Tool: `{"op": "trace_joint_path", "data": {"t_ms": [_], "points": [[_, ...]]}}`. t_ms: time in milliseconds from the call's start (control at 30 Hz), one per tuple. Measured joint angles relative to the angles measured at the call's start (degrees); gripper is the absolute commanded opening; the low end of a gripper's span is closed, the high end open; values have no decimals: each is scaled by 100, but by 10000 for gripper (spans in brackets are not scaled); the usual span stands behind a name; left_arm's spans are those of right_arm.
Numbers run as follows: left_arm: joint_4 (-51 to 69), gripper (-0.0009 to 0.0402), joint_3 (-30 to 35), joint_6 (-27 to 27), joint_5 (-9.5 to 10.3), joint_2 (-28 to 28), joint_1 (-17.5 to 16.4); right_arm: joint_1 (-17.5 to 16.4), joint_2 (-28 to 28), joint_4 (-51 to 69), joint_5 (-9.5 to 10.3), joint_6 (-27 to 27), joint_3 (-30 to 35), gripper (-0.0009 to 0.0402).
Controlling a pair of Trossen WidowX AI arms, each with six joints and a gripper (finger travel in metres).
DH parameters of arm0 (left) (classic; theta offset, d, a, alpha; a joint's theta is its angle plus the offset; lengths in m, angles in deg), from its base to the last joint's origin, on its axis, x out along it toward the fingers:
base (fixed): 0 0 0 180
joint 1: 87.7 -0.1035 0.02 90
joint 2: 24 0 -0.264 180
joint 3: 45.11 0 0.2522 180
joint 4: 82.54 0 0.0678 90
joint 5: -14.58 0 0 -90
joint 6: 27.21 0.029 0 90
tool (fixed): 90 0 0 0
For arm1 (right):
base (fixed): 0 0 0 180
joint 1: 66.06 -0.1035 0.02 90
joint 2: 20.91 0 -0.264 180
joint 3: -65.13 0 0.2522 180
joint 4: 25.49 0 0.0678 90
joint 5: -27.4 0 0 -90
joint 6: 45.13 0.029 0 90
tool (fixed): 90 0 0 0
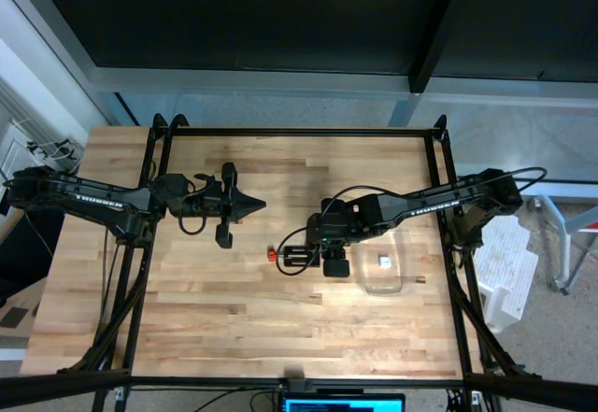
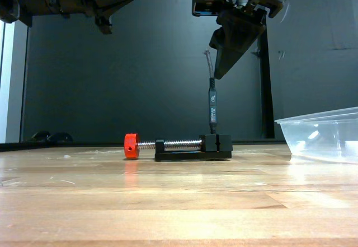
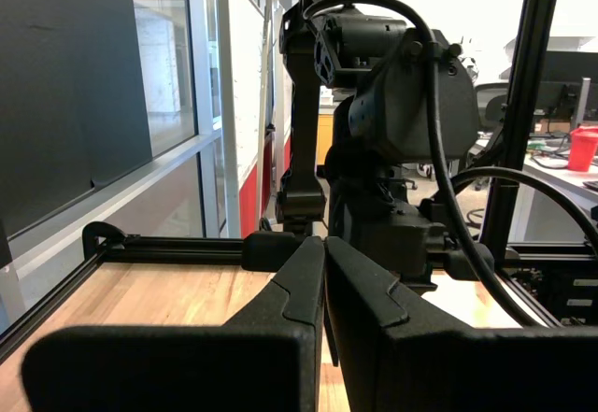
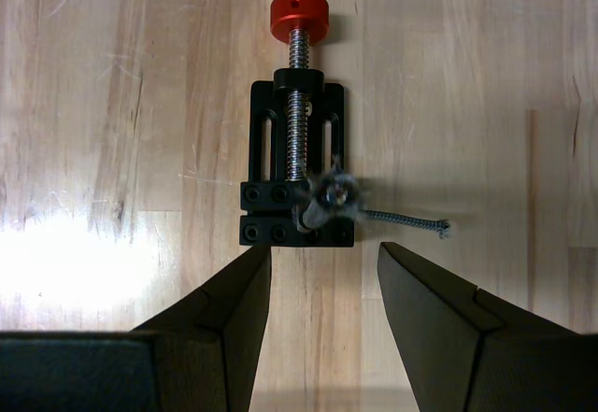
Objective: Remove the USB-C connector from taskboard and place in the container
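Pale butcher-block wood runs across the whole table [image 1: 187, 319]. Out on the left, the left gripper [image 1: 254, 205] hangs high over the bare wood, well apart from the action, its fingers [image 3: 304, 281] pressed flat together with nothing between them.

Moving in, there's the red knob [image 2: 131, 145], then the threaded screw and the black taskboard [image 2: 193, 148] lying flat on the wood. At the end away from the knob, the USB-C connector [image 2: 213, 107] stands upright in the taskboard, a thin wire [image 2: 208, 62] rising from its top.

Right above it is the right gripper [image 2: 218, 73], pointing down, its fingers [image 4: 425, 291] spread wide and holding nothing; the tips are level with the wire, above the plug body.

Far right, the clear container [image 2: 319, 138] sits near the taskboard, a small white block [image 1: 383, 262] inside.
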Motion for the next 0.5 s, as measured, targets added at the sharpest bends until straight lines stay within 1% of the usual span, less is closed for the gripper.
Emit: {"op": "trace_joint_path", "data": {"t_ms": [233, 500], "points": [[0, 0, 0, 0, 0, 0, 0, -11, 302, 72, 0, -116, 227, 158], [0, 0, -2, 0, 0, 0, 0, -22, 337, 57, 0, -140, 243, 158]]}}
